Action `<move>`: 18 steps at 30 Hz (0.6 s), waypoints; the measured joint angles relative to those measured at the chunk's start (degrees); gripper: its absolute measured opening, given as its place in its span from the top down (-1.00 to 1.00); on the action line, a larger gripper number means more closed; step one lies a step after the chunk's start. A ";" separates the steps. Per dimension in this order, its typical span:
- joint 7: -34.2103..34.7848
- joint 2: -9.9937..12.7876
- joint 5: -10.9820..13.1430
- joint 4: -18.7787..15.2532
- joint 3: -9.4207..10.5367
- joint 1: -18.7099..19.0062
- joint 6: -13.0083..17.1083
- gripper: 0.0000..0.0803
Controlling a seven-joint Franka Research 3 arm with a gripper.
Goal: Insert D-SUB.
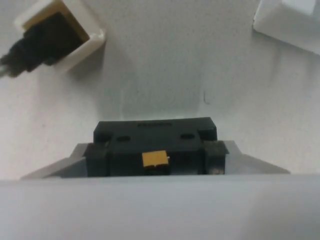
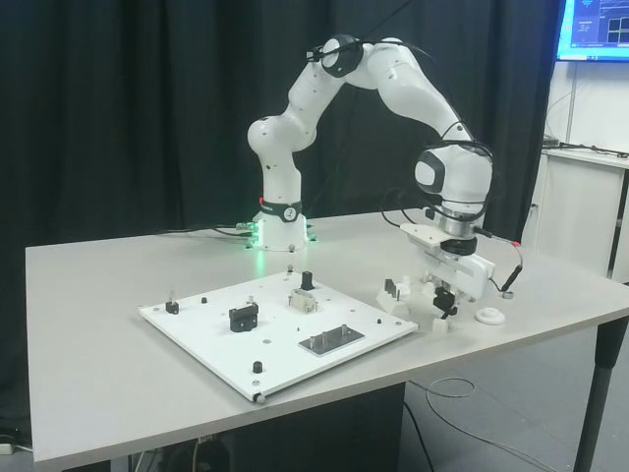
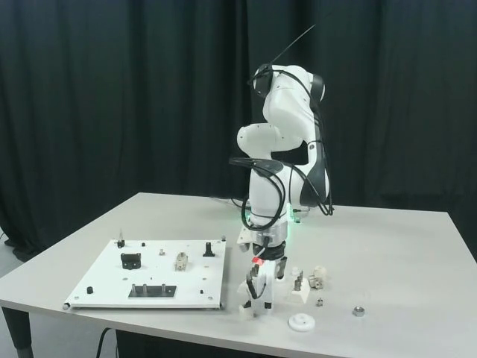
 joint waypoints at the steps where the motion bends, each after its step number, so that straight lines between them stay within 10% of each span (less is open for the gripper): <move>1: -0.07 -0.17 0.00 0.07 -0.05 0.00 -0.23 0.04; 18: -0.74 -1.39 -0.02 0.60 -0.42 0.00 -2.19 0.04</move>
